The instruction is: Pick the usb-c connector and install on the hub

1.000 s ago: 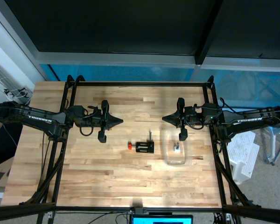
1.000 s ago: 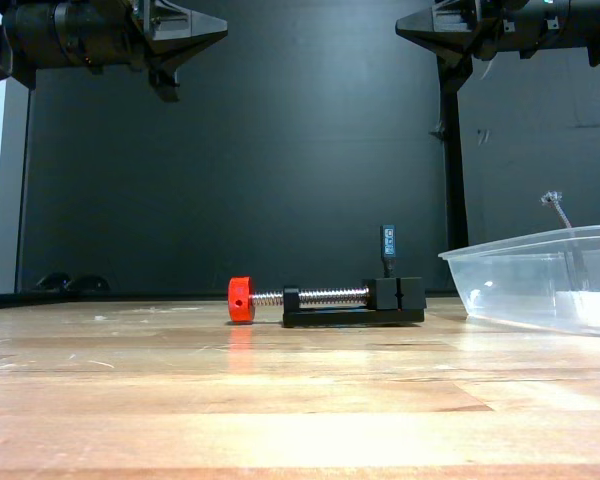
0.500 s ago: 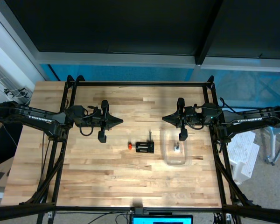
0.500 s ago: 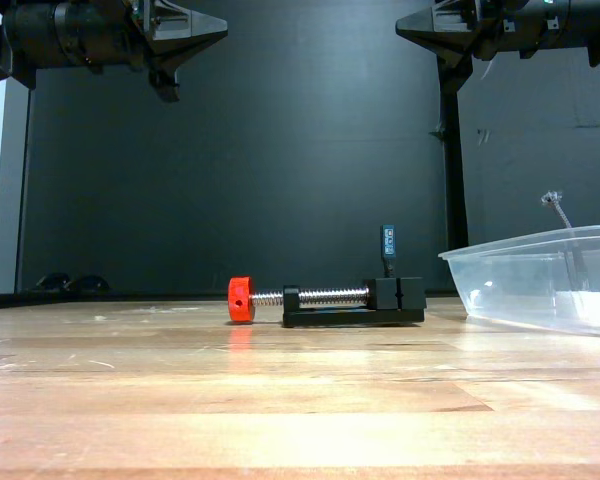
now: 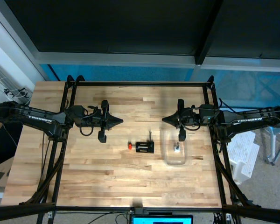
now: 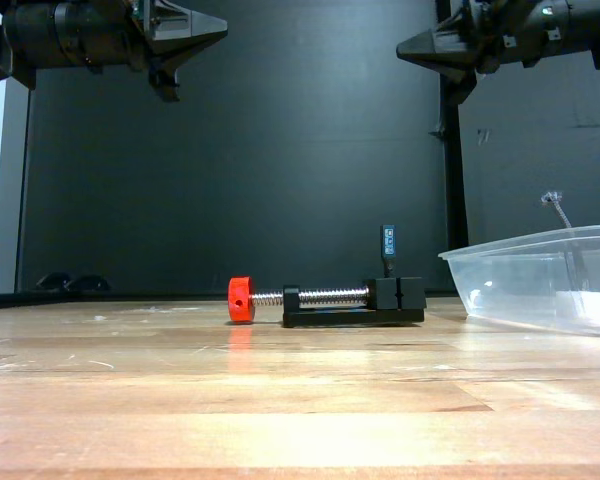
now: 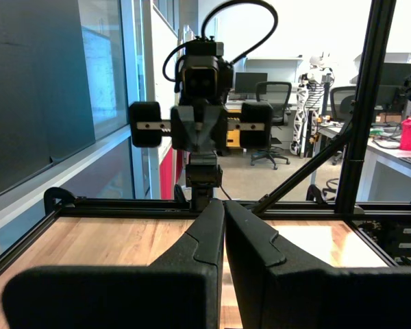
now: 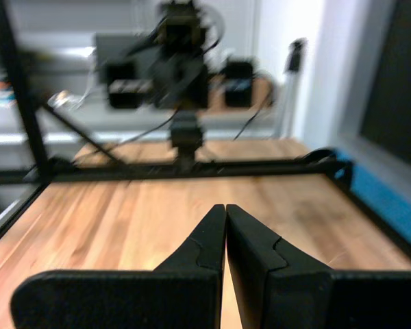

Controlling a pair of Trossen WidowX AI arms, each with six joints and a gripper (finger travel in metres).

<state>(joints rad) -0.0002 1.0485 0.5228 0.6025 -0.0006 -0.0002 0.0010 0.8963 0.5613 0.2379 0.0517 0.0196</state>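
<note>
The hub (image 5: 144,147) is a small black block with a red-orange knob (image 5: 129,146), lying mid-table; in the low view the hub (image 6: 352,303) shows a threaded screw and an upright pin. The usb-c connector (image 5: 176,148) is a tiny whitish piece inside the clear tray (image 5: 174,159). My left gripper (image 5: 120,121) hovers high, left of and behind the hub, shut with nothing held; its fingers (image 7: 212,229) meet. My right gripper (image 5: 164,119) hangs above the tray's far end, also shut and holding nothing, fingers (image 8: 216,233) pressed together.
The clear plastic tray (image 6: 540,280) stands right of the hub. A black frame (image 5: 140,84) runs along the table's far and side edges. A screen edge (image 5: 161,218) sits at the near edge.
My right gripper has shifted slightly and tipped a little downward. The left arm, hub and connector have not moved.
</note>
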